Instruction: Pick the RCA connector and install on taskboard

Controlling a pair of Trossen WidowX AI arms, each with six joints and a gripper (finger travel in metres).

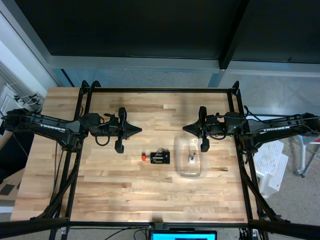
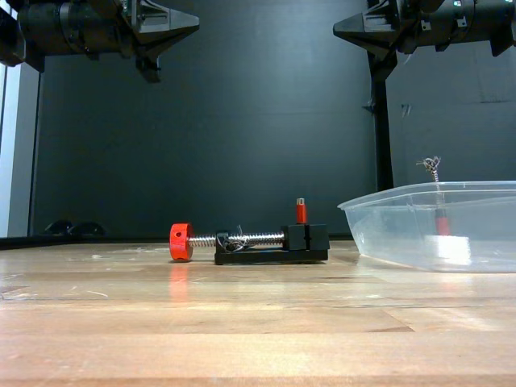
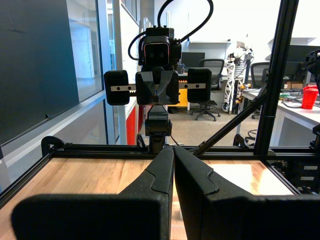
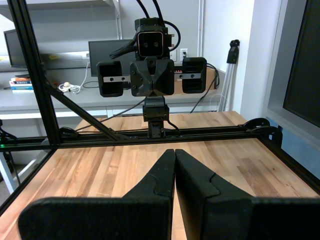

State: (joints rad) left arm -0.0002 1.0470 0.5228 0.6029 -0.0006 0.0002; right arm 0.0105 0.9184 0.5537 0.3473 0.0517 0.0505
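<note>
From above, your left tool (image 1: 136, 130) hangs over the left middle of the bench (image 1: 110, 185) with its tip pointing inward. Your right tool (image 1: 186, 129) faces it from the right, and the two are well apart. Between them and nearer to you lies the black block (image 1: 161, 158), with a red knob (image 1: 144, 157) at its left end. Just beside it on the right, not touching, sits a clear tray (image 1: 181, 170). The plug (image 1: 192, 155) is inside it, a slim dark-and-silver bit next to a white square piece (image 1: 191, 160). From bench height, both tools hang high above the bench, and the block (image 2: 270, 242) lies flat to the left of the tray (image 2: 387, 230). The tray's contents blur through its wall. In the left wrist view, the left tool (image 3: 173, 149) has its fingers pressed together on nothing. In the right wrist view, the right tool (image 4: 175, 151) is likewise pressed together and holds nothing.
</note>
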